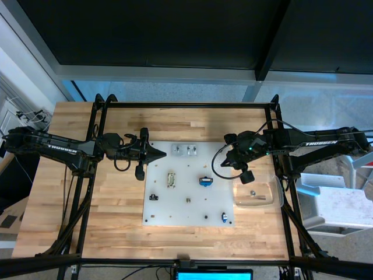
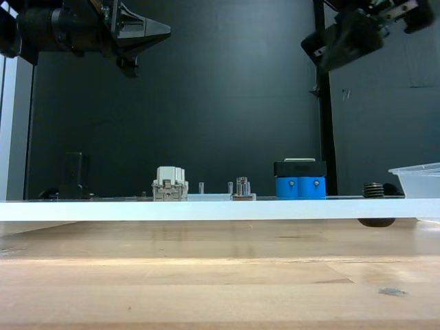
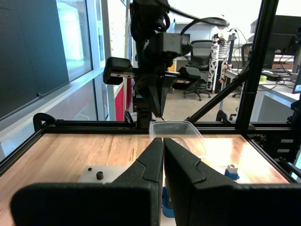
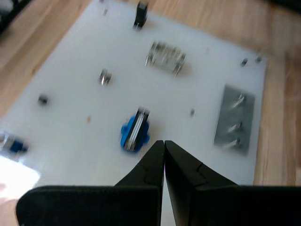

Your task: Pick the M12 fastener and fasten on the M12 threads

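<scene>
- Judged as the opening of the pick, with no grasp made and no threading begun.
- Spot the M12 fastener (image 1: 252,191) as a silver speck inside the clear tray (image 1: 256,205), on the table just beside the right edge of the board (image 1: 175,204).
- Find the M12 threads (image 2: 373,190) bare, with ribs on show, near the board's near right edge.
- Note the right gripper (image 1: 248,177) raised above the board's right edge, close to the tray's far left corner, jaws pressed together on nothing.
- Note the left gripper (image 1: 165,154) raised over the board's left edge, jaws likewise closed and empty; probably parked.
- Next, most likely: part the right jaws, shift over the tray, descend onto the speck. Calls for fine centring on so small a nut.
</scene>
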Available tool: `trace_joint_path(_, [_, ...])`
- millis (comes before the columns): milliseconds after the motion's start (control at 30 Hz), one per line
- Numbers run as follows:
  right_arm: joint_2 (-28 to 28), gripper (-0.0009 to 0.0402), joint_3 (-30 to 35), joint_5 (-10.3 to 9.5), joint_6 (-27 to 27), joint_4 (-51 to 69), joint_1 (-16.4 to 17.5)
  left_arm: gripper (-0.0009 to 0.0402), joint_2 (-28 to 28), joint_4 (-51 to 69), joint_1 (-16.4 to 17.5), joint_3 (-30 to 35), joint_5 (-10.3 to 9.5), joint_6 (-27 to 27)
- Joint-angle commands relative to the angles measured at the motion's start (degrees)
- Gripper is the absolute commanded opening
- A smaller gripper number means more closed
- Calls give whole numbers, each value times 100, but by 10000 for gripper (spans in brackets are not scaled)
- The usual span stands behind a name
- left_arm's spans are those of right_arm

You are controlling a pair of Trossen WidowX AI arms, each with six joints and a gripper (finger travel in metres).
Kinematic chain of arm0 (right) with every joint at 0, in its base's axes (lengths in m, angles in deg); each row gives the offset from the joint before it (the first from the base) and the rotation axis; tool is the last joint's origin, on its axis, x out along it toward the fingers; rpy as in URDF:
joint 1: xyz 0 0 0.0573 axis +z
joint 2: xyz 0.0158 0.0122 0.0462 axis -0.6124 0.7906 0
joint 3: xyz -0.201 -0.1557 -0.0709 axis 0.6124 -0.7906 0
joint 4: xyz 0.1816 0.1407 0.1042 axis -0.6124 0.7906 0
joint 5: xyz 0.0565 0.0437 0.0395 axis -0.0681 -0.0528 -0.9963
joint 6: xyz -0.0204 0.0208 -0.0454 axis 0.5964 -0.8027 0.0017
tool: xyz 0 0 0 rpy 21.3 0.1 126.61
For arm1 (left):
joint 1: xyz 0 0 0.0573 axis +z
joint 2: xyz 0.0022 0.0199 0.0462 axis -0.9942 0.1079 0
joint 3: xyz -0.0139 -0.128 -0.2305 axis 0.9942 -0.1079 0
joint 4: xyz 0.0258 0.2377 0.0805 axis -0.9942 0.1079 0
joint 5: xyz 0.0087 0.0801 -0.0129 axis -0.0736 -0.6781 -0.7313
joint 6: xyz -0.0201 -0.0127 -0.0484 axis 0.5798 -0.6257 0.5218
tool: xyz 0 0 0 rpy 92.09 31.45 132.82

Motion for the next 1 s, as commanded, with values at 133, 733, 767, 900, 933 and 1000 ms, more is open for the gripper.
trace_joint_path(133, [4, 0, 157, 11, 498, 1064, 17, 0, 2, 0, 0, 0, 2, -2])
trace_joint_path(733, [420, 0, 282, 498, 2037, 3311, 968, 0, 2, 0, 2, 0, 2, -2])
trace_joint_path(767, [461, 0, 282, 518, 2124, 3412, 1045, 0, 2, 0, 2, 0, 2, -2])
trace_joint_path(900, [590, 0, 282, 514, 2750, 3580, 1346, 0, 2, 0, 0, 0, 2, -2])
trace_joint_path(933, [603, 0, 282, 514, 2951, 3587, 1434, 0, 2, 0, 0, 0, 2, -2])
trace_joint_path(1000, [627, 0, 282, 516, 3239, 3563, 1596, 0, 2, 0, 2, 0, 2, -2])
